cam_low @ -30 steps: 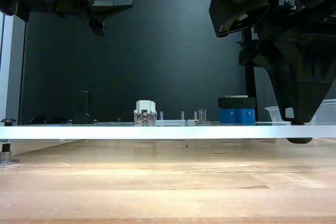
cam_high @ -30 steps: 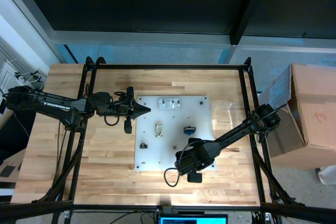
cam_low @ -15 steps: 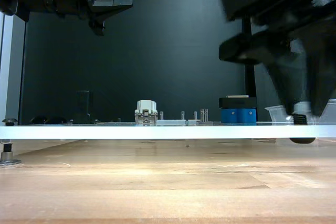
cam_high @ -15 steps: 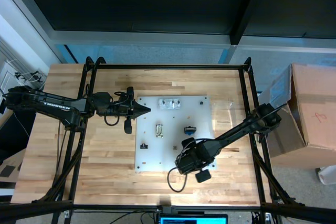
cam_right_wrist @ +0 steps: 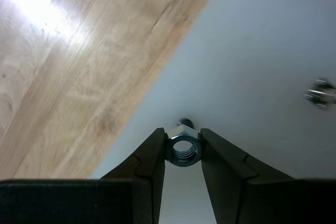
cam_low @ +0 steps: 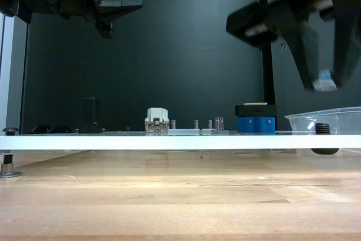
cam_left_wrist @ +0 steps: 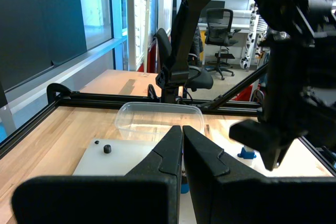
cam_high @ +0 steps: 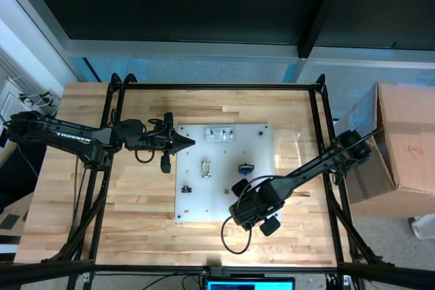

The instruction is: Unfasten the M12 nut and place it in the container

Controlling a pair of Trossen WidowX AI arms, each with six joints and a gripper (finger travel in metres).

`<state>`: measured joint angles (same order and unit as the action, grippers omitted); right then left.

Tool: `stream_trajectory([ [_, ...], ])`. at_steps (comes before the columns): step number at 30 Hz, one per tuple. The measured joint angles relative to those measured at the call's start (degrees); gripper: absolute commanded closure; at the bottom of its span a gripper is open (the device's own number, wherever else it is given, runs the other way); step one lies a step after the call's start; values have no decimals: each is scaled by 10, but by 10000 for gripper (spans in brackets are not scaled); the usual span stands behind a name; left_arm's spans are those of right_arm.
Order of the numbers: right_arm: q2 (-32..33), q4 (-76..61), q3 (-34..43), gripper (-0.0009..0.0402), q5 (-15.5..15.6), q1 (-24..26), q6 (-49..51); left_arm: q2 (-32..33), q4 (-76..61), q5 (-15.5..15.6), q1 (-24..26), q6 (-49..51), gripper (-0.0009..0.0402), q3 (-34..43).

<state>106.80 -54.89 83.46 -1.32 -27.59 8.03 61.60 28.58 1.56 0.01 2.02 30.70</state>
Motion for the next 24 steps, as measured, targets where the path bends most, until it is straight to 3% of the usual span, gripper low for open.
stream_trajectory([
  [19, -148, -76, -50, 385, -5, 76, -94, 0, 0, 0, 0, 0, 393, 0],
  [24, -182, -67, -91, 342, -9, 106, -109, 0, 0, 0, 0, 0, 393, 0],
])
